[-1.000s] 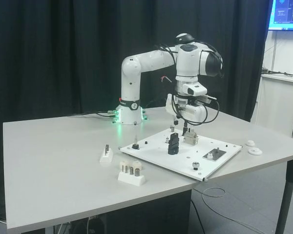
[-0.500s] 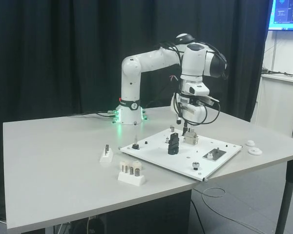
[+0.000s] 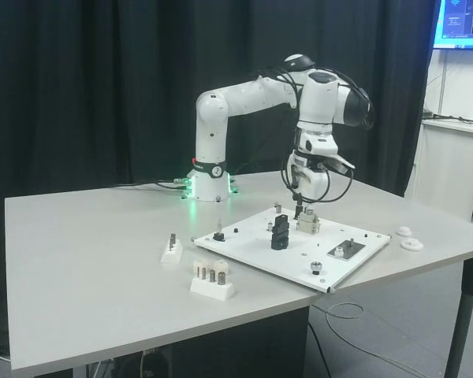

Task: Pick large gear.

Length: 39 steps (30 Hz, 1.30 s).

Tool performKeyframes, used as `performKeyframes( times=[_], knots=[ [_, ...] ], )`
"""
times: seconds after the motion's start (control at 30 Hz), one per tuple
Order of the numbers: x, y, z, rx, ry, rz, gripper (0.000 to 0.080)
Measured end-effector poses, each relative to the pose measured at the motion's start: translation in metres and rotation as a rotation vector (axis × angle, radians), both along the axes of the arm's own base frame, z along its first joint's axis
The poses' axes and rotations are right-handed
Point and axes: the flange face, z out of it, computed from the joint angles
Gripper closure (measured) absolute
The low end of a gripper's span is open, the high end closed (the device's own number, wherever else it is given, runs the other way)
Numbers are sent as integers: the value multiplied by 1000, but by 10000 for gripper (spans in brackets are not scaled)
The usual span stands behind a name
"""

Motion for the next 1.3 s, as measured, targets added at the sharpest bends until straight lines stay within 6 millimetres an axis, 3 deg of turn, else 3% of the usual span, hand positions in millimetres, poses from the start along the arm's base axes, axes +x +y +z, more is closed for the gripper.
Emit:
performKeyframes(
  times=[0.27,0.6,1.3],
  knots=[
    [4,23,0,-31,-4,-209,3],
    [5,63,-2,-68,3,-308,3],
    [-1,162,-15,-93,16,-723,3]
  ],
)
